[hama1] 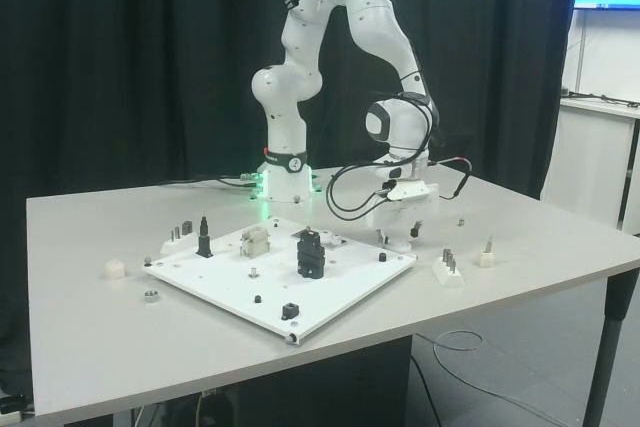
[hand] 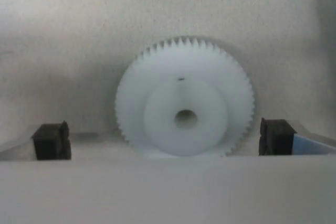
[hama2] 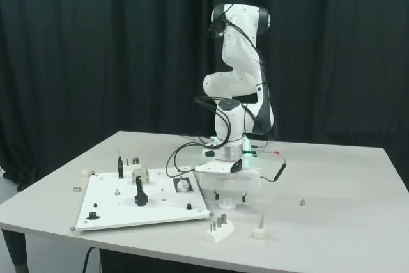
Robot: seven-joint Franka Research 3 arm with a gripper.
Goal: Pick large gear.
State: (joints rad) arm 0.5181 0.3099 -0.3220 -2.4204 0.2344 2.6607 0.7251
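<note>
Gripper (hand: 164, 140) spread wide astride the white large gear (hand: 185, 98); gear's 6 o'clock rim cut off by the wrist housing.

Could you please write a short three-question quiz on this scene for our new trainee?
1. True or false: the large gear lies flat on the grey table, between the two black fingers in the wrist view.
2. Multiple choice: the gripper is
A. high above the table
B. low over the table, beside the white board
C. over the board's middle
3. Fill in: the gear's colour is ____.

Key: 1 true; 2 B; 3 white.
</note>
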